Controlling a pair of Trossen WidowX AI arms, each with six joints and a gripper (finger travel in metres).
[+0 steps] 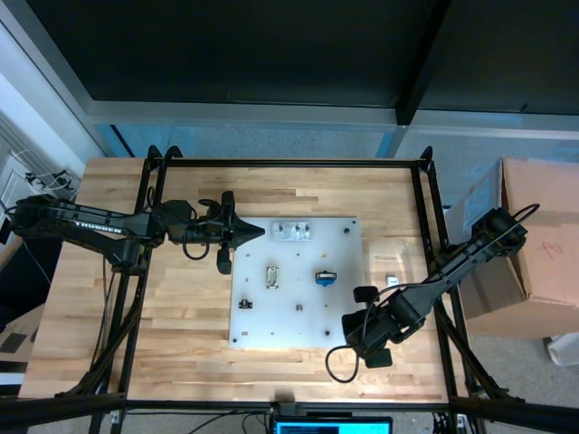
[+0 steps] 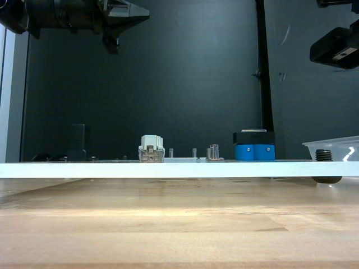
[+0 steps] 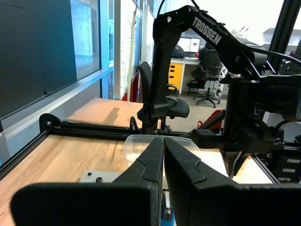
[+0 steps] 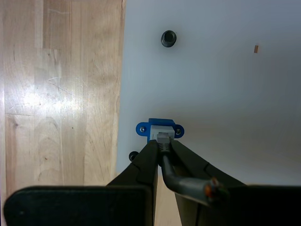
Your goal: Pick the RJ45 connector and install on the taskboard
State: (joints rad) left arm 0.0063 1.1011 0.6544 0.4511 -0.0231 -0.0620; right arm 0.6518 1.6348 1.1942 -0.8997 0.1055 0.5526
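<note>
RJ45 connector (image 4: 163,137) nose-down along right pincer (image 4: 162,145) over taskboard (image 4: 211,94); left pincer (image 3: 163,140) aloft.

A cardboard box (image 1: 536,244) is set beside the wooden table (image 1: 181,316), on which a clear plastic tray (image 1: 398,256) is laid at the right.

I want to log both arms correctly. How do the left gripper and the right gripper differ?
The left gripper is shut on nothing; the right gripper is shut on the connector, clear of its blue seat. The left gripper points level, over the board's far left corner; the right gripper points down at the board. Both hang high above the board.
</note>
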